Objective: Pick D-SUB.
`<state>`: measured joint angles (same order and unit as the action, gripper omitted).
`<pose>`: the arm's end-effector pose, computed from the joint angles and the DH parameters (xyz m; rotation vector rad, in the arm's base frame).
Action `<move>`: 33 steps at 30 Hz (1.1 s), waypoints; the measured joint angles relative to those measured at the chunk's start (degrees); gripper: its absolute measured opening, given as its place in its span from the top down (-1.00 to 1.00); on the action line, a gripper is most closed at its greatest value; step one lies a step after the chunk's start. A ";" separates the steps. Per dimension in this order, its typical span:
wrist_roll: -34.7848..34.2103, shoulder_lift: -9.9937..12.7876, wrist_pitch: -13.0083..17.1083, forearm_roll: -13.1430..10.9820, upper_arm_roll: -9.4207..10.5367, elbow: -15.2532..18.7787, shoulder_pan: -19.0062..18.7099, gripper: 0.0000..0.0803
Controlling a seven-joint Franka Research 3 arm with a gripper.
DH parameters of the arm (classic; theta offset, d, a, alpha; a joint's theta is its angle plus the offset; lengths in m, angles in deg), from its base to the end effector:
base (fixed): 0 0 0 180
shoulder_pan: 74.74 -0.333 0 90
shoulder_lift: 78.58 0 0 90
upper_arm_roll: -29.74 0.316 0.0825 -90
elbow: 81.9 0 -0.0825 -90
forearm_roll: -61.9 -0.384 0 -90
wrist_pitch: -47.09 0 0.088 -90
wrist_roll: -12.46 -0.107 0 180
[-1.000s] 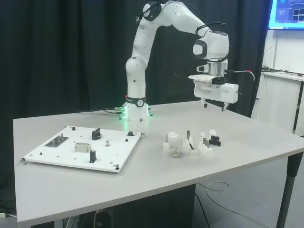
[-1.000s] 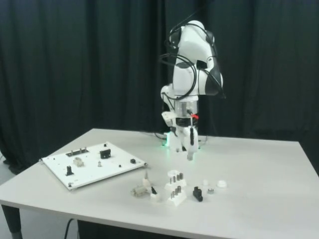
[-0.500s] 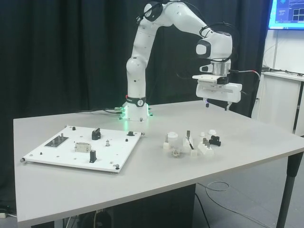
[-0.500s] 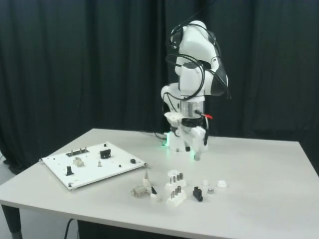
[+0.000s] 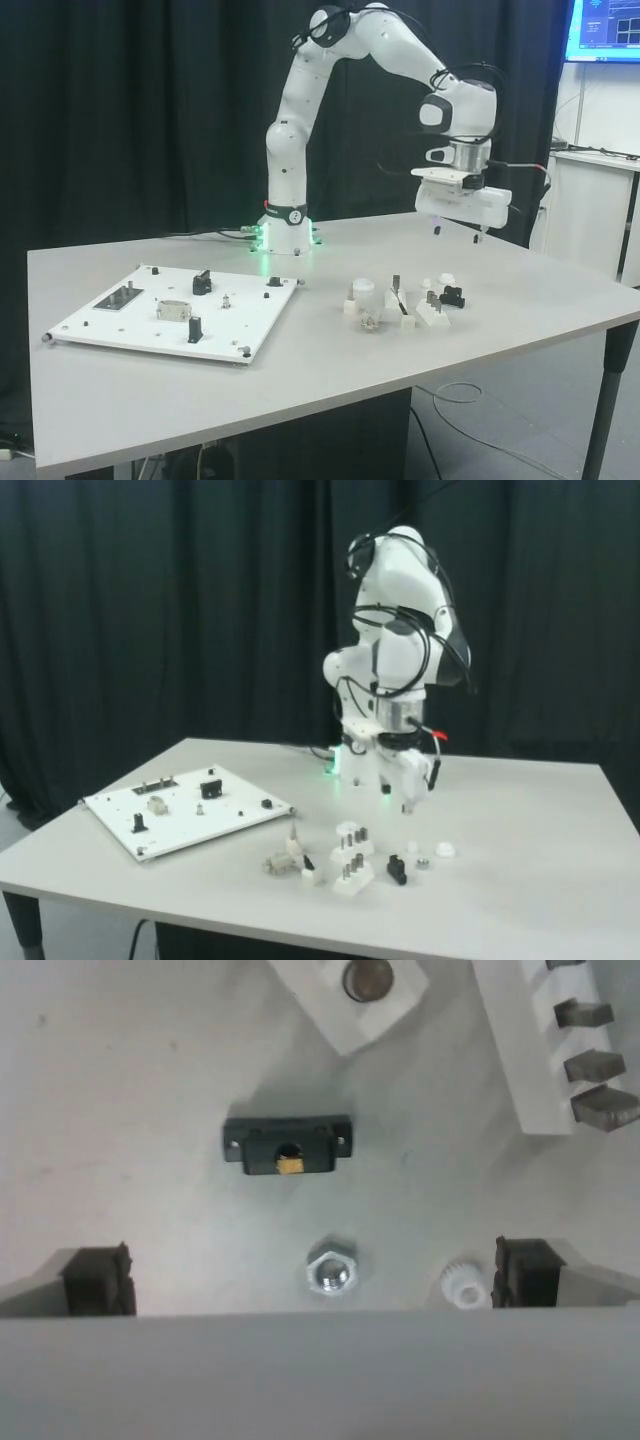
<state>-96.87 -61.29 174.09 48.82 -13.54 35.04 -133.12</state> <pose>0.5562 0.1709 0.3293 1.9673 -2.3972 0.0127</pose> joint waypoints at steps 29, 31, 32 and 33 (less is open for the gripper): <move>-1.98 3.62 14.95 -1.17 3.11 7.76 0.40 -0.99; -2.27 3.95 15.48 -1.35 3.13 7.76 0.44 -0.99; -2.52 4.13 15.72 -1.53 3.14 7.76 0.45 -0.99; -2.71 4.32 15.96 -1.80 3.15 7.76 0.46 -0.99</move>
